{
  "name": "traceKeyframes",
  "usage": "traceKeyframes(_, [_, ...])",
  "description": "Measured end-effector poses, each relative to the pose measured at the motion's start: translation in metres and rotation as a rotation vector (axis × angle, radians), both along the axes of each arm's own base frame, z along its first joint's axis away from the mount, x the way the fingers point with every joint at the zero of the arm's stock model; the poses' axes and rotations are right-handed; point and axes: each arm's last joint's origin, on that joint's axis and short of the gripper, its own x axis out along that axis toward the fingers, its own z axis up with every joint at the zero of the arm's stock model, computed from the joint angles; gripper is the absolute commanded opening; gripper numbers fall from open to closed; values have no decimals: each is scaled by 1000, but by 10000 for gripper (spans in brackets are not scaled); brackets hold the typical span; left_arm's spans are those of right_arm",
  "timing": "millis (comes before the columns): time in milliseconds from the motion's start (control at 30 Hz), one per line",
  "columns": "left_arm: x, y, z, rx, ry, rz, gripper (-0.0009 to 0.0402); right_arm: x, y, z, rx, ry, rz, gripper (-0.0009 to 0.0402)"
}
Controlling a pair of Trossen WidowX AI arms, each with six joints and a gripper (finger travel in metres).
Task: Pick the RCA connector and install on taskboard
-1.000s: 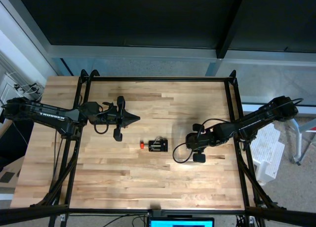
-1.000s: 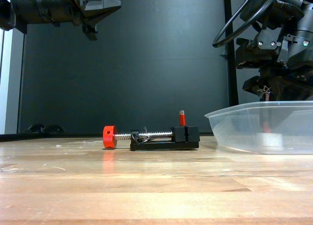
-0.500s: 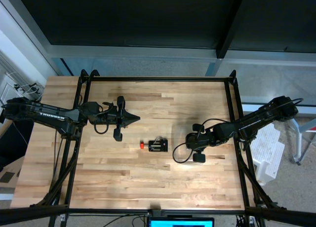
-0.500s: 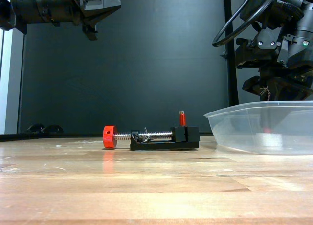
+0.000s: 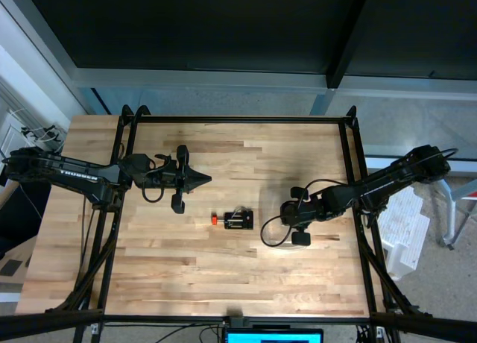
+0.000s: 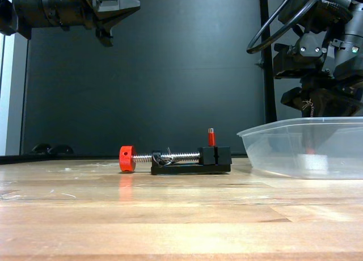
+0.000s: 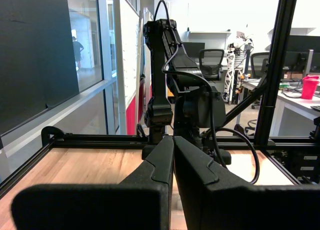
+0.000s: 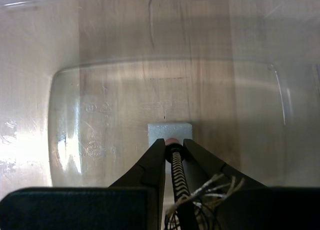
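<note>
The taskboard [image 5: 237,221], a small black block with a red knob [image 6: 127,158] and a silvery spring, lies mid-table [image 6: 190,160]. My right gripper [image 8: 173,142] reaches down into a clear tray [image 6: 266,150] and is shut on the RCA connector [image 8: 170,131]. That is a small white piece with a dark striped stem, and frayed wires trail from it between my fingers. Seen through the tray wall, the white piece [image 6: 315,160] sits low in the tray. My left gripper [image 7: 173,140] hangs shut and empty, high over the table's left [image 5: 203,180], far from the board.
The clear tray [image 8: 65,105] stands right of the taskboard under the right arm [image 5: 373,186]. A black frame [image 5: 238,120] runs round the table. A red pin [image 6: 211,137] stands upright on the board's right end.
My right gripper has risen very slightly over the tray with the connector still held. The left arm and the taskboard have not moved.
</note>
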Motion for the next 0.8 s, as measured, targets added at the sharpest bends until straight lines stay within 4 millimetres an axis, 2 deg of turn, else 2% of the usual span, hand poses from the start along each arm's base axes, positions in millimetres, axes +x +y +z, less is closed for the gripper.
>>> traceKeyframes(267, [0, 0, 0, 0, 0, 0, 0, 0, 0, 17, 1, -7, 2, 2])
traceKeyframes(667, [0, 0, 0, 0, 0, 0, 0, -2, -1, 62, -1, -7, 5, 2])
traceKeyframes(800, [0, 0, 0, 0, 0, 0, 0, -1, -1, 72, -2, -9, 8, 2])
